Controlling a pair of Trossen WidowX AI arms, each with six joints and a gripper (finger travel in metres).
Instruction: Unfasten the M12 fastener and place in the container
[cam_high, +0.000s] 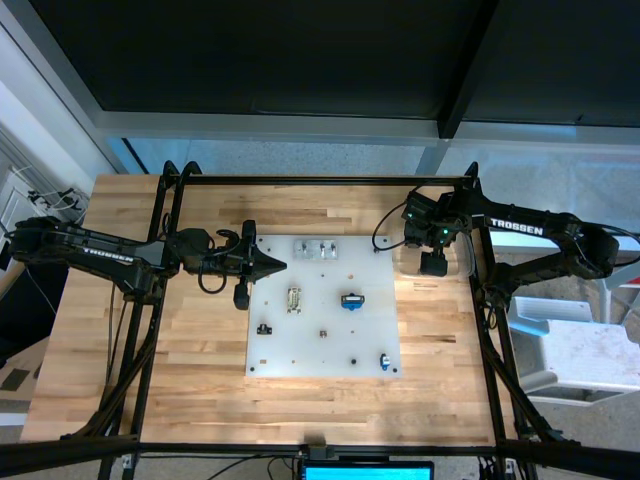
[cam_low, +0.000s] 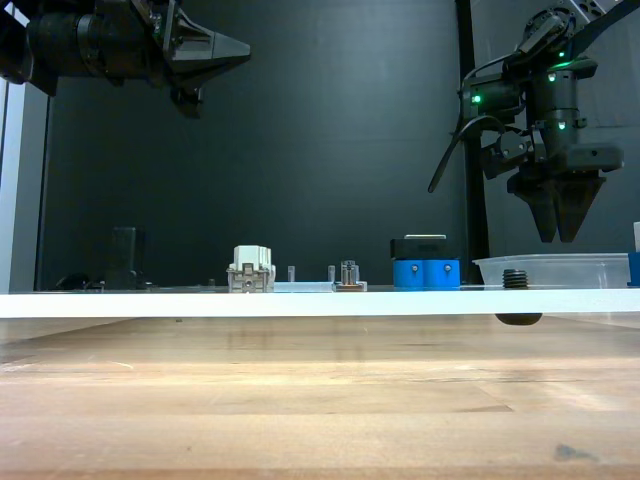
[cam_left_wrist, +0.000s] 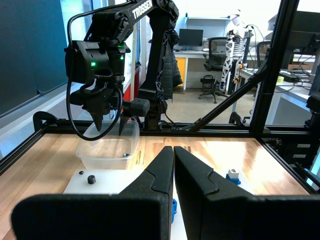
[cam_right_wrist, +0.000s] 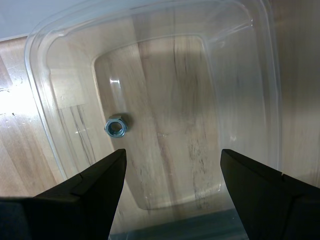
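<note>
The small silver M12 nut lies loose on the floor of the clear container, which stands on the table just off the white board's far right side. My right gripper hangs open a little above the container, nothing between its fingers, pointing straight down. The black ribbed stud stands bare on the board near its near right edge. My left gripper hovers shut and empty over the board's far left edge, high above it.
The white board carries a blue block, a grey connector, a pair of silver parts and a small blue-and-white part. Black frame rails run along the table's sides and far edge.
</note>
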